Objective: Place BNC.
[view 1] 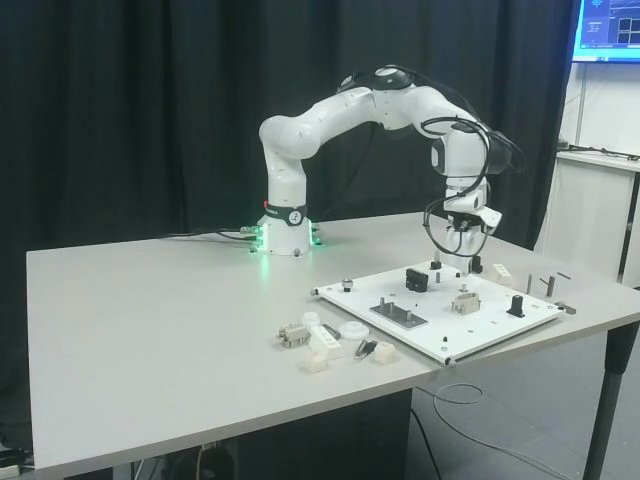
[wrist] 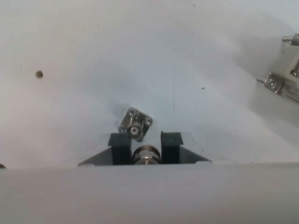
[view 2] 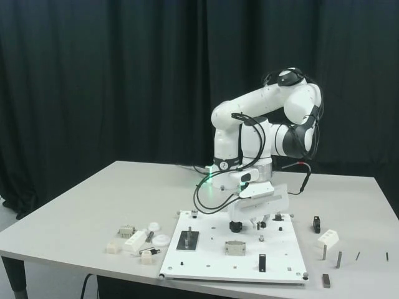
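Observation:
In the wrist view my gripper (wrist: 145,138) is shut on a metal BNC plug (wrist: 146,154), held between the two black fingers (wrist: 119,141). Just beyond the fingertips, a BNC socket (wrist: 135,125) with a square four-screw flange sits on the white board (wrist: 154,56). The plug hangs a little above the board, close to the socket and apart from it. In the room views the gripper (view 1: 463,262) (view 2: 260,222) points straight down over the far middle of the white board (view 1: 440,335) (view 2: 212,265). The socket is too small to make out there.
On the board stand a metal connector block (view 1: 466,300) (view 2: 234,248) (wrist: 280,81), a black block (view 1: 417,278) (view 2: 235,225), a grey plate with a peg (view 2: 188,240) and a small black post (view 2: 262,261). Several loose white parts (view 1: 330,345) (view 2: 140,240) lie on the grey table beside the board.

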`<move>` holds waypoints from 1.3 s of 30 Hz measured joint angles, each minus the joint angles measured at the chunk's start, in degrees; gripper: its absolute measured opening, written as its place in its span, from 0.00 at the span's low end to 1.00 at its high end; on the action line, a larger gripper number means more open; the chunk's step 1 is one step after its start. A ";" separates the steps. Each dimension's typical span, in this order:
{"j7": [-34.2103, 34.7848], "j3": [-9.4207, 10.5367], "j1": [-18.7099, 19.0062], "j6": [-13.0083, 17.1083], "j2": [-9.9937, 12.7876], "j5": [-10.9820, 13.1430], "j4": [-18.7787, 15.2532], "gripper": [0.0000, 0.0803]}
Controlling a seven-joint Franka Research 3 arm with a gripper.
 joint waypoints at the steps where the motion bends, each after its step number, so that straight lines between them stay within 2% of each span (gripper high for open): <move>1: 0.01 0.00 -0.01 0.03 0.00 0.00 -0.02 0.16; 10: 0.02 -0.26 -0.51 1.36 -0.08 -0.09 -0.89 0.16; 22: -0.60 -1.85 -2.36 3.76 -0.72 -1.59 -5.18 0.16; 33: -7.83 -2.75 -6.84 4.92 -1.29 -1.35 -9.69 0.16; 39: -11.48 -2.76 -10.34 4.89 -1.32 0.15 -11.08 0.16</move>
